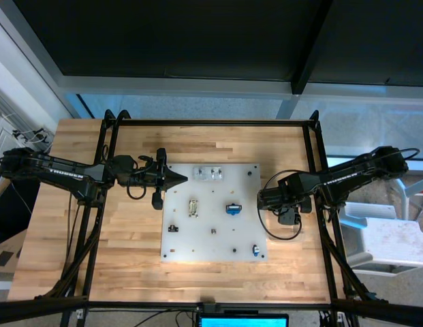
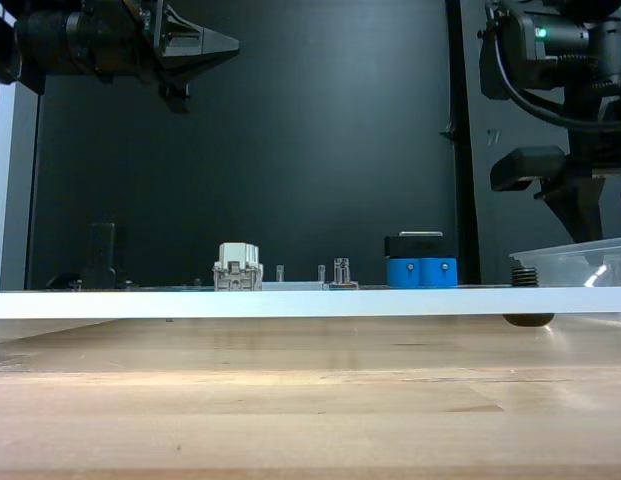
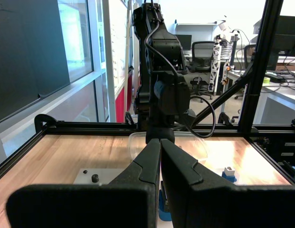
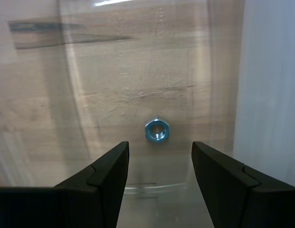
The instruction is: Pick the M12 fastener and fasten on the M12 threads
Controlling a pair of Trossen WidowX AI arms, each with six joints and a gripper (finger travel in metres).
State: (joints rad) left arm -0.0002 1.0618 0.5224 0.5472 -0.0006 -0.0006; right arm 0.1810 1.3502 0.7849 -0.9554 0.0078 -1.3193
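Note:
The M12 nut, a small silver hex nut, lies flat on the floor of the clear tray. My right gripper hangs straight above it, open, one finger on each side and apart from the nut. In the high view the right gripper is just off the white board's right edge. The black ribbed stud stands bare near the board's near right edge. My left gripper is shut on nothing, held high over the board's left edge.
On the board stand a blue-and-black part, a beige connector, a silver post and small pins. The clear tray sits right of the board behind the stud. Black frame rails edge the wooden table.

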